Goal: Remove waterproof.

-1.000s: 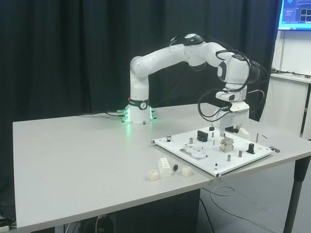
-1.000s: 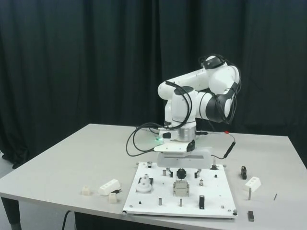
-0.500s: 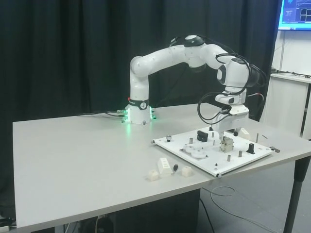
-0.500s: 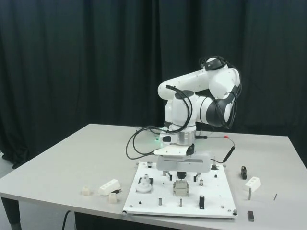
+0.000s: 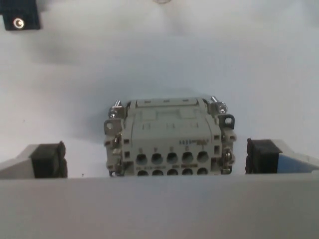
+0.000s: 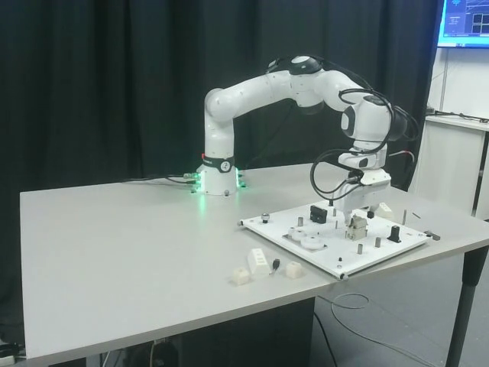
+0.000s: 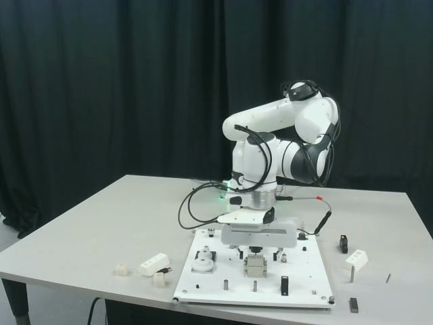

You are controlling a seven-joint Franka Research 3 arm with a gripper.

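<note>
The waterproof connector (image 5: 169,144) is a grey block with rows of pin holes and screws at its corners. It stands on the white board (image 6: 336,256), near the board's middle (image 7: 255,266). My gripper (image 5: 154,158) is open and hangs low over it, with one black fingertip (image 5: 47,159) on each side of the connector and a gap to both. From the room views the gripper (image 6: 357,211) (image 7: 256,251) sits just above the connector (image 6: 356,226).
The board (image 7: 223,288) also carries a black block (image 6: 318,212), a white round part (image 7: 203,263), a black upright piece (image 7: 285,285) and several short pegs. Loose white pieces (image 6: 258,262) lie on the grey table beside the board. Another white piece (image 7: 356,258) lies on its other side.
The arm has come down: the gripper dropped from well above the board to just over the connector. The connector and the other parts have not moved.
</note>
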